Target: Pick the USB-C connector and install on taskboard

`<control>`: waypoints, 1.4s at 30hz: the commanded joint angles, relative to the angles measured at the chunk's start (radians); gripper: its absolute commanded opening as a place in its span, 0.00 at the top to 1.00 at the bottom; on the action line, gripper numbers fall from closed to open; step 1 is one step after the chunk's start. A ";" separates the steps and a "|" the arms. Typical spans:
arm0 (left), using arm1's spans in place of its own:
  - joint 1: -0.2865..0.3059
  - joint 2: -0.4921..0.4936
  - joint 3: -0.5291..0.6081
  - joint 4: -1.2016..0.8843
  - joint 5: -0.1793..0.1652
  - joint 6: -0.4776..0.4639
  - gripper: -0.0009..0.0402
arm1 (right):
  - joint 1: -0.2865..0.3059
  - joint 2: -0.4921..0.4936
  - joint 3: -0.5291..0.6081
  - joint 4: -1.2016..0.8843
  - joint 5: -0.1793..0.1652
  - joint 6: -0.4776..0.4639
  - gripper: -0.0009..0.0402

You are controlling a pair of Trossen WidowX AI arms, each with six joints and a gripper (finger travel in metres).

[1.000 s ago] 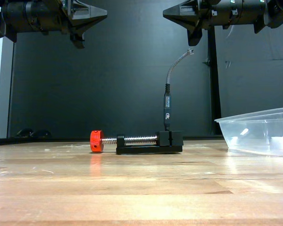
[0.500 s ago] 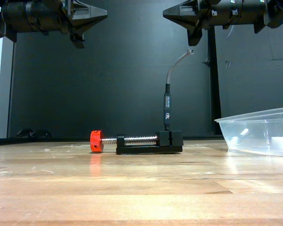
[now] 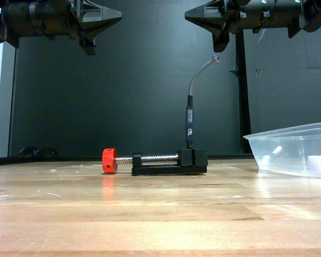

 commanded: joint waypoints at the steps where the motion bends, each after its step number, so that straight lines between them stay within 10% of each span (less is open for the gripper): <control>1: 0.000 0.000 0.000 0.000 0.000 0.000 0.98 | 0.000 0.000 0.000 0.000 0.000 0.000 0.98; 42: 0.000 0.000 0.000 0.000 0.000 0.000 0.98 | 0.000 0.000 0.000 0.000 0.000 0.000 0.98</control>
